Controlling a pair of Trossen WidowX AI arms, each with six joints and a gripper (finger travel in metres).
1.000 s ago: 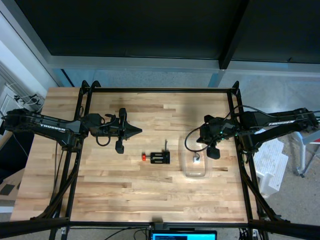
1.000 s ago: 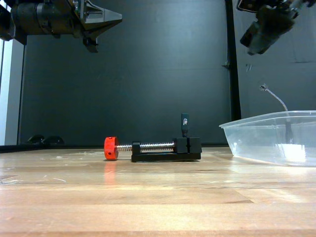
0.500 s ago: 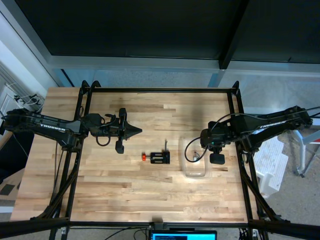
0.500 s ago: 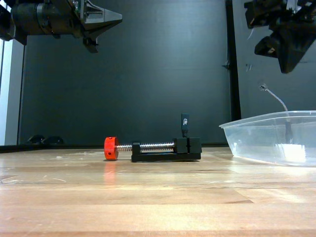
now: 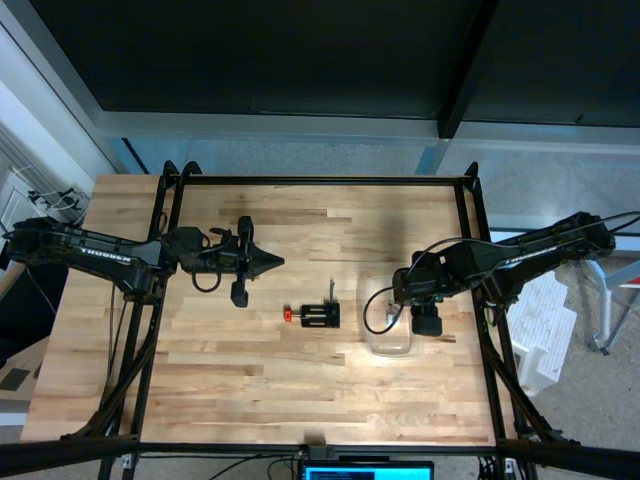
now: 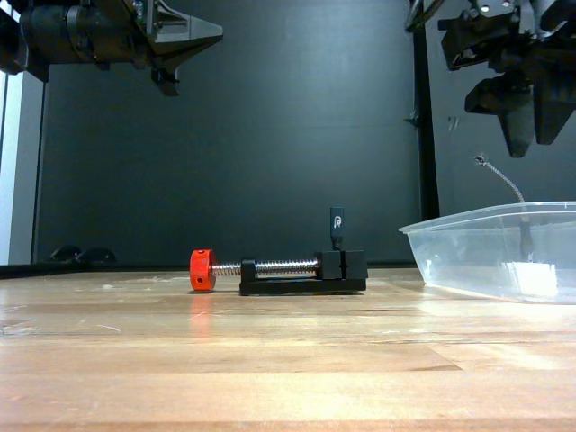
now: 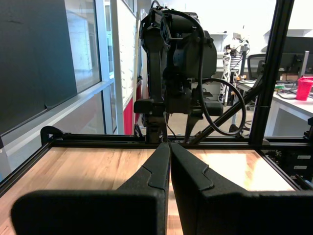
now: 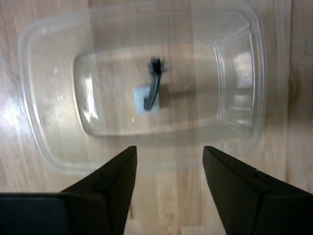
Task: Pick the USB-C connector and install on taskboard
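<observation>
The taskboard (image 5: 316, 316) is a small black block with a red-orange knob (image 6: 202, 270) and an upright pin (image 6: 337, 226), lying mid-table. A thin dark piece that I take for the USB-C connector (image 8: 152, 88) stands on a small white square (image 8: 146, 105) inside the clear tray (image 8: 44, 122). My right gripper (image 8: 168, 152) hangs open above the tray's near rim, pointing down, with nothing between its fingers. It also shows high over the tray (image 6: 531, 135). My left gripper (image 7: 169, 144) is shut and empty, held high left of the taskboard (image 5: 275, 262).
The clear tray (image 5: 388, 345) sits right of the taskboard. A thin wire (image 6: 499, 177) rises out of it. Black frame rails (image 5: 320, 181) border the wooden table.
The right arm has swung nearer and lower, and its gripper now points down over the tray. The left arm, taskboard and tray have not moved.
</observation>
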